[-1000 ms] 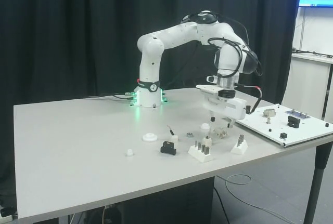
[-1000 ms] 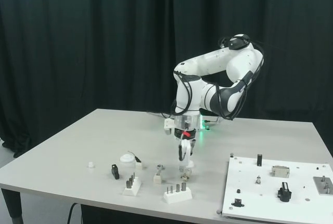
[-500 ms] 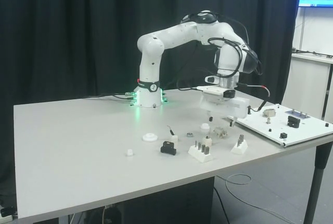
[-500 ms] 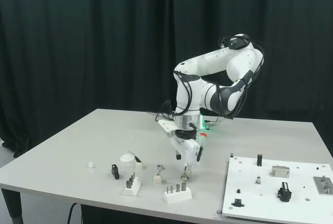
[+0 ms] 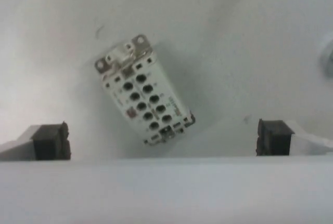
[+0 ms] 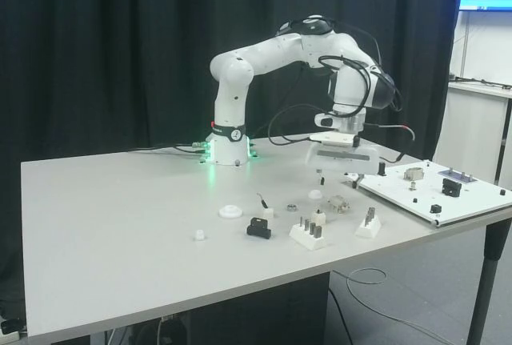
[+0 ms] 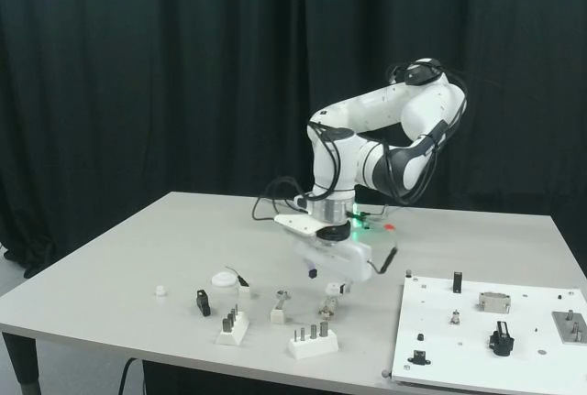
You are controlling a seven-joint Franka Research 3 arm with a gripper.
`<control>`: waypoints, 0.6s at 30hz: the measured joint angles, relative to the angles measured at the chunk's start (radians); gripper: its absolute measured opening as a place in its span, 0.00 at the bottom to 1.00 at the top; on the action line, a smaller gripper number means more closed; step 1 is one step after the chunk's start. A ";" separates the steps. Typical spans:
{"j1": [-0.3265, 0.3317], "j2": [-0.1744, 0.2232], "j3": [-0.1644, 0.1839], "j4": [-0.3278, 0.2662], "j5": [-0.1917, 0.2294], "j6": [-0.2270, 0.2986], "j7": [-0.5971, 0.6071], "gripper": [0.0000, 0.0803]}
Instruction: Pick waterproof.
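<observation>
In your wrist view the two black fingertips (image 5: 50,142) stand wide apart with nothing between them, and a white band of the gripper's body cuts off everything nearer the camera. The connector (image 5: 142,97) lies tilted on the table (image 5: 250,52), clear of both pads. From the first room view the gripper (image 6: 336,174) hangs above the connector (image 6: 339,203), not touching it. Its pins are too small to make out there.
</observation>
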 joint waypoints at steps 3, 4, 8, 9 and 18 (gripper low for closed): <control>0.011 0.000 -0.002 -0.008 0.000 0.003 -0.129 1.00; 0.014 0.000 -0.002 -0.010 0.000 0.005 -0.170 1.00; 0.023 0.000 -0.002 -0.016 0.000 0.019 -0.274 1.00; 0.024 0.000 -0.002 -0.017 0.000 0.021 -0.290 1.00; 0.028 0.000 0.010 -0.024 0.025 0.038 -0.427 1.00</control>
